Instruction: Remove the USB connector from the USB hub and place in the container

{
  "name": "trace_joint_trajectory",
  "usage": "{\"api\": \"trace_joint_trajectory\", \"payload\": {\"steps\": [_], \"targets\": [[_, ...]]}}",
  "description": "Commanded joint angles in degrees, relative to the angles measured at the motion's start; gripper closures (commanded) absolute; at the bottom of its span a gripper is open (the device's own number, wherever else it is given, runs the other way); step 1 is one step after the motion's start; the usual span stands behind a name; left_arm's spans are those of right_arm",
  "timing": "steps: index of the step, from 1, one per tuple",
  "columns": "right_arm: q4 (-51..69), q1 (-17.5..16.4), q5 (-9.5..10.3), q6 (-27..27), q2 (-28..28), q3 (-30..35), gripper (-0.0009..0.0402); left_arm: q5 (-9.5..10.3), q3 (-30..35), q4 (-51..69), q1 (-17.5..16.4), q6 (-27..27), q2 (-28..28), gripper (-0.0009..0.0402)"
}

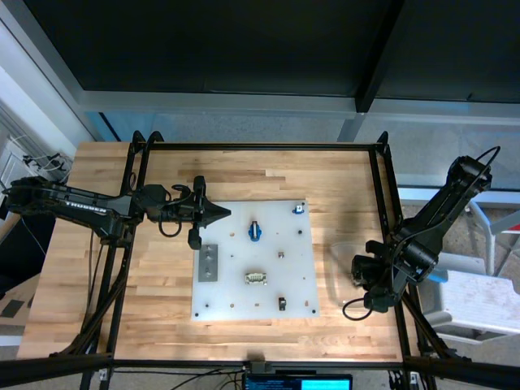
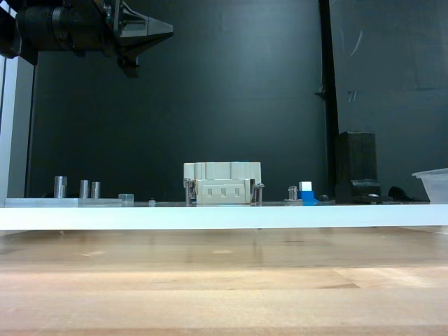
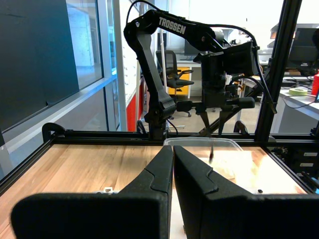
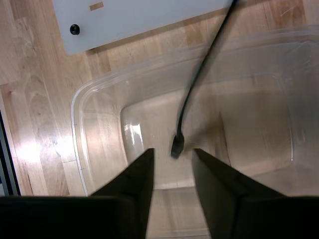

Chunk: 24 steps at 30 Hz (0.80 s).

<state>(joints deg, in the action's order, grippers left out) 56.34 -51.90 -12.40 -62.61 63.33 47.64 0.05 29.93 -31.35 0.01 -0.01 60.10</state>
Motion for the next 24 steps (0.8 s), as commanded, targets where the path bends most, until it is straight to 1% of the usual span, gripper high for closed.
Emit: {"api": "trace_joint_trajectory", "payload": {"steps": [1, 4, 8, 24], "targets": [[0.00, 0.00, 0.02, 0.00, 0.02, 0.07, 0.0226, 0.00, 0.02, 0.00, -0.02, 0.00, 0.02, 0.0392], [0.00, 0.00, 0.02, 0.00, 0.04, 0.07, 0.0196, 0.00, 0.02, -0.02, 0.00, 0.00, 0.02, 0.0392], [0.00, 0.02, 0.02, 0.00, 0.04, 0.07, 0.0177, 0.00, 0.02, -0.02, -0.02, 0.00, 0.02, 0.0392], [0.02, 0.04, 0.00, 0.04, 0.04, 0.07, 0.0185, 0.00, 0.02, -0.02, -0.02, 0.00, 0.02, 0.0392]]}}
